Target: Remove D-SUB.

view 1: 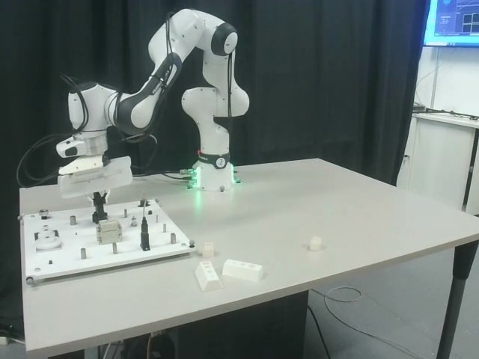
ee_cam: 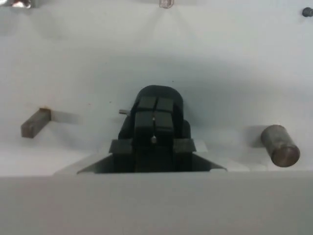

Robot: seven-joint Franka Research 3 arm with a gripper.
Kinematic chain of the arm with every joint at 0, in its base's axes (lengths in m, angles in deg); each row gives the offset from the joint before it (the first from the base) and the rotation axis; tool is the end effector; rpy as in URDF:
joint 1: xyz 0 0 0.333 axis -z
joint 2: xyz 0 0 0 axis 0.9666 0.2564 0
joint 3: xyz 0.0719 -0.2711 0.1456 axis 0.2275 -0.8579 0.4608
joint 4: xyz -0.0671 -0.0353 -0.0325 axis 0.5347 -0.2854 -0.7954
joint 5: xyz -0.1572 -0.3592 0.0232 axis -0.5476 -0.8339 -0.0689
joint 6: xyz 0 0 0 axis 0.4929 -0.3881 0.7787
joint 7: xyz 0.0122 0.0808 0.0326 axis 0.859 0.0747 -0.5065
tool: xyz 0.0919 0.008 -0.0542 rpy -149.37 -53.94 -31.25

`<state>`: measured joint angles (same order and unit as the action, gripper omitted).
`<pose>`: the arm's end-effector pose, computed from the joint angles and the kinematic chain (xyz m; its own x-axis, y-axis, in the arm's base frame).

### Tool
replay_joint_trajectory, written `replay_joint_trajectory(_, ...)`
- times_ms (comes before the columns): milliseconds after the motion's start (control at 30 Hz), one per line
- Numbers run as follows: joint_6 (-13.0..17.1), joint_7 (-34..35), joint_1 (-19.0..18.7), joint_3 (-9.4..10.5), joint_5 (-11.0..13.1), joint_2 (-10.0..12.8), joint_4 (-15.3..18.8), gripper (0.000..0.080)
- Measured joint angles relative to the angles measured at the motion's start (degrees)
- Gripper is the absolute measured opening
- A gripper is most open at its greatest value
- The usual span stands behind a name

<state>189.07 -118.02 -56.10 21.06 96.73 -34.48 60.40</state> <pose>0.2935 -0.5038 0.2507 0.7533 -0.6459 -0.1240 -0.6506 -0.7594 0.0034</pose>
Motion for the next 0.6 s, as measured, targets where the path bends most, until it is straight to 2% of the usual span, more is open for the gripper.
replay_joint_trajectory(33, -0.06, 0.0, 0.0, -0.01, 0.0, -0.04, 0.0, 0.0162)
replay_joint_trajectory(267, -0.37, -0.01, -0.01, -0.13, -0.02, -0.38, -0.08, 0.0162)
replay_joint_trajectory(600, -1.62, -0.03, -0.09, -0.17, -0.35, -2.3, -1.25, 0.0155)
